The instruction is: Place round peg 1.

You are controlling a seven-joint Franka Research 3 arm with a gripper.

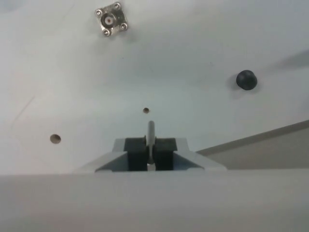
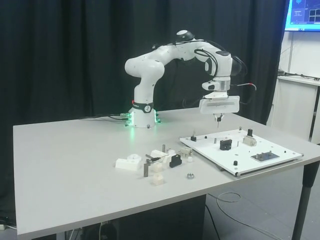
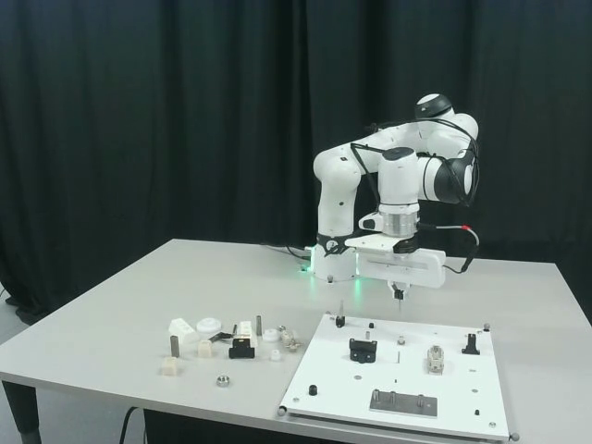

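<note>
pincer (image 1: 150, 157) clamped on round peg 1 (image 1: 150, 131) | hovering above white board (image 1: 72, 72)

The gripper (image 2: 218, 118) hangs above the far part of the flat white assembly board (image 3: 319, 365), with open air between the thin grey round peg (image 1: 150, 130) pinched in its fingers and the plate. Directly beneath lies bare board around a small round hole (image 1: 146, 110). The nearest obstacles stand off to the sides: a square metal connector (image 1: 111, 20), a black round knob (image 1: 246, 80) and a black bracket (image 3: 362, 350).
</note>
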